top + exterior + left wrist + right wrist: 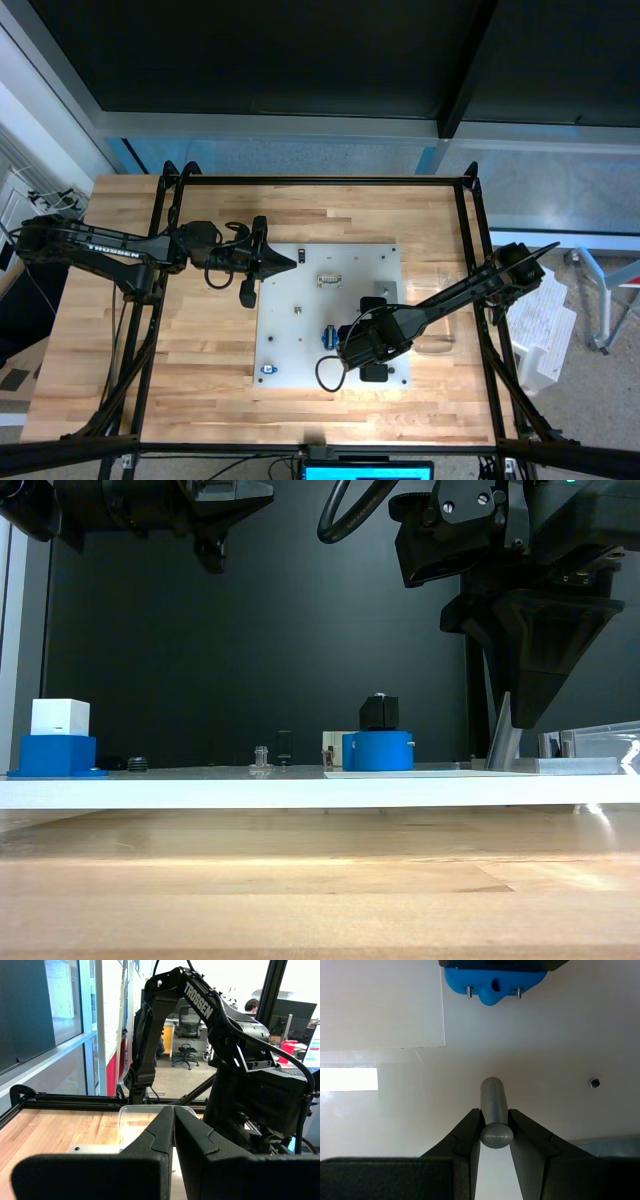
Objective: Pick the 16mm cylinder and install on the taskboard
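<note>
16mm cylinder [493,1102] is pinched betw. the two fingers [465,1135] of the right gripper [495,1114]. It's silver-grey, w/ its rounded end toward the wrist cam and its shaft pointing away at the white taskboard [570,1035]. The blue connector [492,982] lies straight beyond the cylinder's far end, apart from it. A small nut [593,1082] sits on the board off to one side.

Low view: the cylinder [500,730] hangs tilted under the right gripper [518,710], lower end down at about board level. Can't tell if it touches. The blue connector [378,750] stands to its left, a gap betw. them.

High view: the right gripper [374,372] is over the near-right part of the taskboard [300,345], just right of & nearer than the blue connector [330,335]. The beige connector [328,280] & grey block [380,290] lie farther back on the board. A clear tray [432,345] sits beside the board's right edge, on the bench [210,350].

The left gripper [288,262] is by the board's far-left corner, well apart from the cylinder. Its fingers [150,1145] are pressed together w/ nothing betw. them.
</note>
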Available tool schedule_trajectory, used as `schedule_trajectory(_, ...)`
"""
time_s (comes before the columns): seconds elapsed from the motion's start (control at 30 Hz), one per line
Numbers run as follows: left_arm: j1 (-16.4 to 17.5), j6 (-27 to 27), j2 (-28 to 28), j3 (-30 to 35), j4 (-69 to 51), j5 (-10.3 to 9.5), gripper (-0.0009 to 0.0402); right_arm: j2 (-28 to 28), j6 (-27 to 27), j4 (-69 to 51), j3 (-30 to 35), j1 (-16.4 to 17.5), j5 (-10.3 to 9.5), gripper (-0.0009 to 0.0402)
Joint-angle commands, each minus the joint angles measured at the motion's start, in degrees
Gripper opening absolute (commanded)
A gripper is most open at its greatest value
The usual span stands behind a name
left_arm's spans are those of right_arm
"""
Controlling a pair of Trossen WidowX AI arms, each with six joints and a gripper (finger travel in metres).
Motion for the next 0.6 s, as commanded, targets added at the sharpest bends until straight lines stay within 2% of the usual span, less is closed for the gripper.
schedule_trajectory(0.03, 0.0, 0.0, 0.0, 0.0, 0.0, -0.02, 0.0000, 0.0, -0.2, 1.2, 0.2, 0.1, -0.52, 0.0000)
schedule_trajectory(0.6, 0.0, 0.0, 0.0, 0.0, 0.0, 0.00, 0.0000, -0.1, -1.0, 1.6, 0.2, 0.3, -0.52, 0.0000)
